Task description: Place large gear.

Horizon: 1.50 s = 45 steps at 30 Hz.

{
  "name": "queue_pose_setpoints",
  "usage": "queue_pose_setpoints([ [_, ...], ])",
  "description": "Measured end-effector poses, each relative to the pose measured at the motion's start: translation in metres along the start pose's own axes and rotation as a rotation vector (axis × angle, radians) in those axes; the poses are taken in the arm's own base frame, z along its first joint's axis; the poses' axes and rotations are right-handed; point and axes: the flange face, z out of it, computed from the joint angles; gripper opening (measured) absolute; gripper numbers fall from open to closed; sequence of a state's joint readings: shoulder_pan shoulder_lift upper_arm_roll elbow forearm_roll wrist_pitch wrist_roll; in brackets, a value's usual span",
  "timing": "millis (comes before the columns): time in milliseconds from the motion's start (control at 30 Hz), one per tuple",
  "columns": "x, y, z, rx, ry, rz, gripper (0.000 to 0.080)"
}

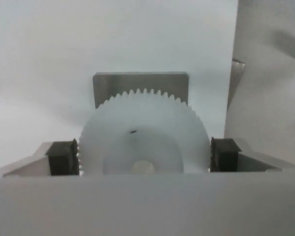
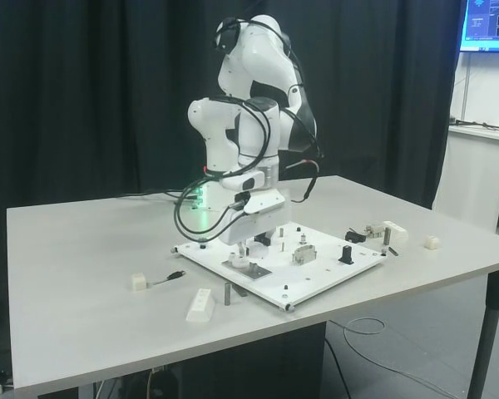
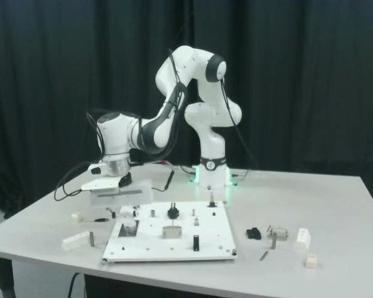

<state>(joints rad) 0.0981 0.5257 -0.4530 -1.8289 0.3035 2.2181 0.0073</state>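
gripping the large gear (image 1: 143, 140) by its toothed rim, the end effector (image 1: 144, 156) has one black fingertip pad (image 1: 63, 157) pressed to each side of it. the gear is white, lies flat between the pads, and its lower part is cut off by the blurred body of the end effector across the wrist view. just beneath and beyond the gear a grey metal plate (image 1: 140, 86) shows, mostly covered by it.

in the first room view the gear (image 2: 243, 263) is small and hard to make out, held low over the grey plate (image 2: 248, 268) at the near corner of the white assembly board (image 2: 333, 270). the second room view shows the end effector (image 3: 128, 214) at the board's (image 3: 174, 243) corner, the gear itself too small to tell. only the room views show small loose parts scattered on the grey worktop (image 2: 75, 258) around the board. no readable writing appears anywhere.
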Motion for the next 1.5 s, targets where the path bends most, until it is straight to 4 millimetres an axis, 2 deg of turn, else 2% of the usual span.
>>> queue_pose_setpoints([
  [500,0.003,0.003,-0.008,-0.002,-0.007,0.002,0.0587],
  [800,0.005,0.014,-0.009,-0.038,-0.005,-0.002,0.0587],
  [1067,0.008,0.039,0.000,-0.091,-0.019,-0.012,0.0587],
  [1500,0.019,0.102,0.024,-0.116,-0.005,-0.051,0.0587],
])
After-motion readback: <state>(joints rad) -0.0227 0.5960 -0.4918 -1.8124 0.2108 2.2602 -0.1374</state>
